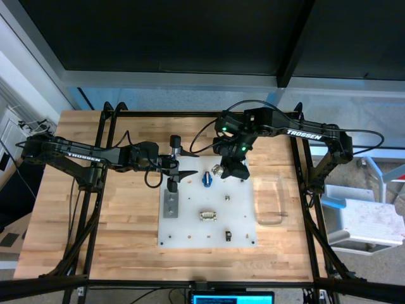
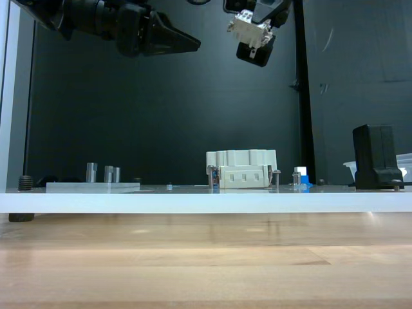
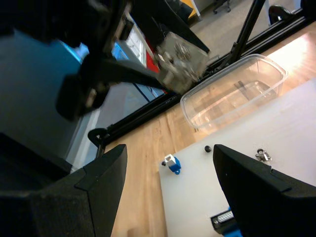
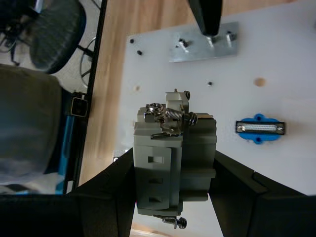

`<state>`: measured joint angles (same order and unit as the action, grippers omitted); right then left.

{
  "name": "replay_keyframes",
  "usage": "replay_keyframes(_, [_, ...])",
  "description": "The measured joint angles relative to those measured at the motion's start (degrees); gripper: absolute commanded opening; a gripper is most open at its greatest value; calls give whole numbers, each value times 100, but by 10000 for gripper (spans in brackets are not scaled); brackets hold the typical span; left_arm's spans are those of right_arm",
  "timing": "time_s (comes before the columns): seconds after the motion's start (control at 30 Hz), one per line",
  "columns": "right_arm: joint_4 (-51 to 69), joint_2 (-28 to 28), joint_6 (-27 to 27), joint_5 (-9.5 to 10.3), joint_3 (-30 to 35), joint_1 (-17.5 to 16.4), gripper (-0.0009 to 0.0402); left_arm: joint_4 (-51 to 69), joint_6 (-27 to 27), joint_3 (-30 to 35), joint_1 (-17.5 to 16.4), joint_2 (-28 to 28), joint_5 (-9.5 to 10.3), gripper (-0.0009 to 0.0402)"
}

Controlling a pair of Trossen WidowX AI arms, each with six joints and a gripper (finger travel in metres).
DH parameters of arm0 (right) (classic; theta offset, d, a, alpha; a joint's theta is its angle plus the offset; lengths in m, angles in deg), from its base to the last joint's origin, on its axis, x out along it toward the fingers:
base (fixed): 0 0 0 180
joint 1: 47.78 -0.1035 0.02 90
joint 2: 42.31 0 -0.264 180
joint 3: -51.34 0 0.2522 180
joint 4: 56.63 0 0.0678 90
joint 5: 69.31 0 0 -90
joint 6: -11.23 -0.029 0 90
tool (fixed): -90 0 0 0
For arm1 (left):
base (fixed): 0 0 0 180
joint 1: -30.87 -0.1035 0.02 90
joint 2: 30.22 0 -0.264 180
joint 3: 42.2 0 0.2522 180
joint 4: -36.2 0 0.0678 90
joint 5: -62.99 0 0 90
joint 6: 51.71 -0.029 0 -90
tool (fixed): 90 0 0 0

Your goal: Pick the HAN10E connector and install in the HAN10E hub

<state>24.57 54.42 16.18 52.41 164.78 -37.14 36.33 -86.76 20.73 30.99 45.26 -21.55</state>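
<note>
Gripping the connector (image 4: 173, 158) firmly, the right pincer (image 1: 228, 170) hangs high above the white plate (image 1: 190, 237); the socket (image 1: 207, 216) sits below, nearer us. The left pincer (image 3: 168, 192) hovers wide open near the metal block (image 1: 171, 204).

Left tool (image 3: 169, 149) raised, fingers spread; right tool (image 4: 175, 165) raised, fingers clamped.

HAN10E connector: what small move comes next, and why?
Probably bring the right gripper toward the near edge until the HAN10E connector it grips hangs over the HAN10E hub; it now sits high, farther back. The left gripper, open, hovers near the grey block.
</note>
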Motion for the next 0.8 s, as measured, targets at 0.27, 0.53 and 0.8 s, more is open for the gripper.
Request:
replay_keyframes(0.27, [0,505,39,2,538,2,95,728,-195,459,2,0,-304,241])
replay_keyframes(0.53, [28,957,83,173,1281,0,95,1154,-245,807,28,9,-595,241])
replay_keyframes(0.8, [48,1150,149,264,1429,2,95,1224,-428,817,31,22,-695,239])
